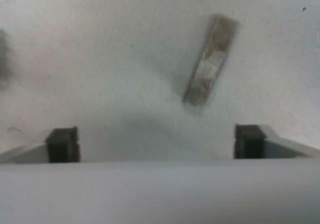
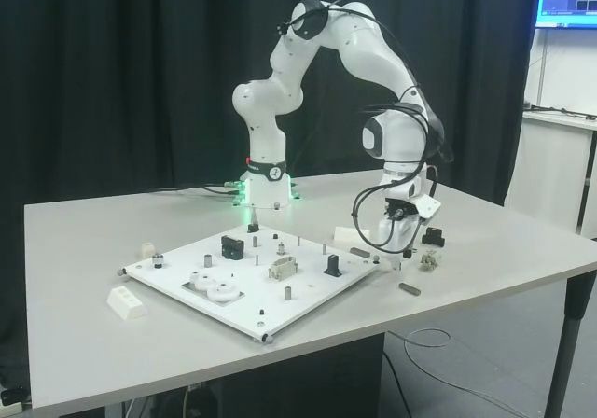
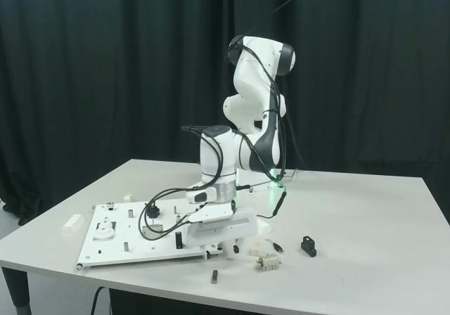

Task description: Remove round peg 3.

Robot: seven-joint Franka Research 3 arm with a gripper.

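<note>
Your gripper (image 1: 155, 143) hangs low over bare grey table (image 2: 84, 241), just off the near corner of the white board (image 2: 177, 273), and its jaws stand spread wide with nothing between them. The round peg (image 1: 210, 60) lies flat on the table ahead of the fingertips (image 1: 63, 144), apart from them — in the first room view it is the small grey cylinder (image 2: 409, 289) resting off the board, near the table's front edge. By the look of it the peg is already out of its hole and let go, so you are at the close of the removal: what is left is to lift clear. For that, go straight up first, since the fingers sit close to the tabletop and the board's corner is just beside the hand. To the gripper's other side lie a small connector (image 2: 429, 261) and a black block (image 2: 433, 238), both near, so avoid sweeping sideways at this height. The front edge of the table is close too — above, you have open room.
</note>
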